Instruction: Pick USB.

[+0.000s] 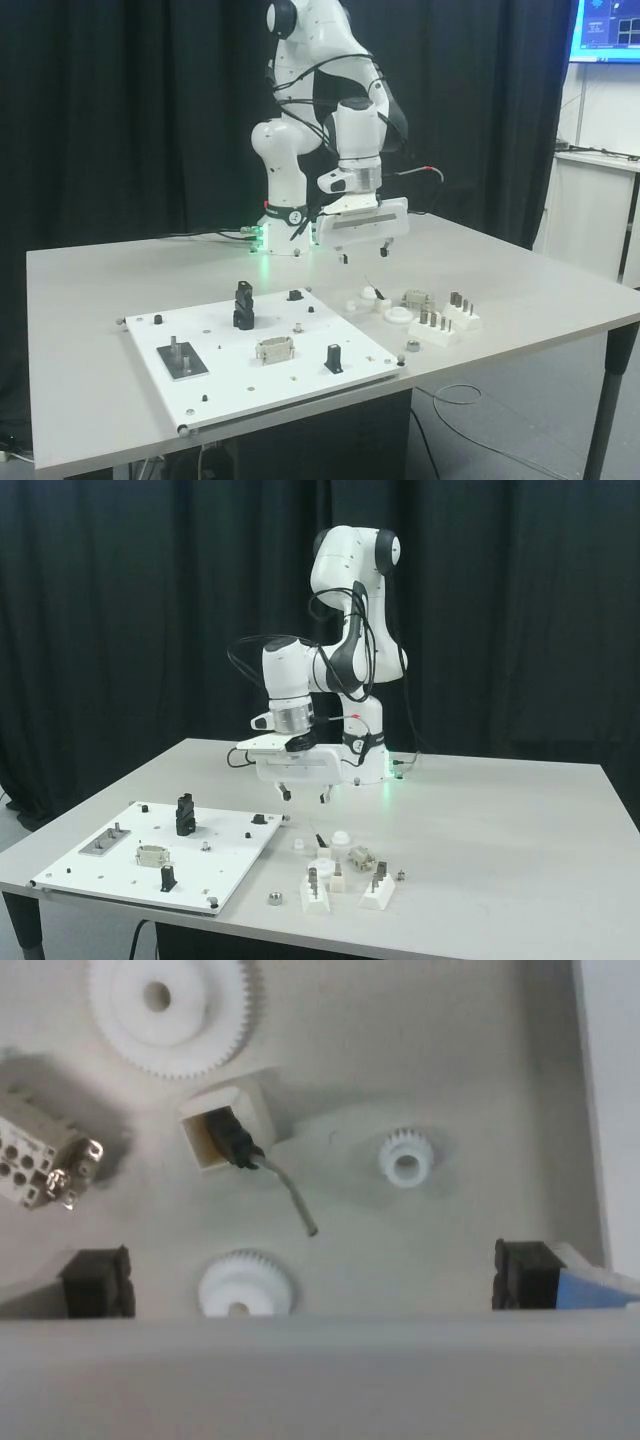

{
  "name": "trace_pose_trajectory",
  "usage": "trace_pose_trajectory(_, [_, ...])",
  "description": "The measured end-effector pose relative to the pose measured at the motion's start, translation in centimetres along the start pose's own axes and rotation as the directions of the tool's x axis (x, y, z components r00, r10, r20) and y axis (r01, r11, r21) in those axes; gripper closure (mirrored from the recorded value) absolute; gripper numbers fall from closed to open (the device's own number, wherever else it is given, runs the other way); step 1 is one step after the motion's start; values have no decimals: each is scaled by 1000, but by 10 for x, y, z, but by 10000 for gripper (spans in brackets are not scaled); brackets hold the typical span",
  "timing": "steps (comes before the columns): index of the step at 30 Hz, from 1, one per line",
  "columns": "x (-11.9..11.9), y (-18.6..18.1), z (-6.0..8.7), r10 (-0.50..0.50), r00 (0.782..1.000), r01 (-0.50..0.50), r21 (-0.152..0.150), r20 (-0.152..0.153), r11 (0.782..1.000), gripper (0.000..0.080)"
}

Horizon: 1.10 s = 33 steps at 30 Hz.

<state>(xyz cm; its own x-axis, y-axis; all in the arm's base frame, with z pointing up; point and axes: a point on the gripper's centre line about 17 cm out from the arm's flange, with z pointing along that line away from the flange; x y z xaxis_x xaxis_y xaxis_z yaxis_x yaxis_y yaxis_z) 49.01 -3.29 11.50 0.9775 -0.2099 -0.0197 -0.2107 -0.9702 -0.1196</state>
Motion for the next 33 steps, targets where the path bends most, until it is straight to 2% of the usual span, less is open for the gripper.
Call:
trace_pose_trajectory(5, [1,-2,4,16,1000,-16,8,-10,1000,3])
trace_pose_trajectory(22, [11,-3,18,43,998,-43,1,-42,999,3])
trace_pose_trajectory(33, [18,-10,27,61,996,-61,9,-61,998,3])
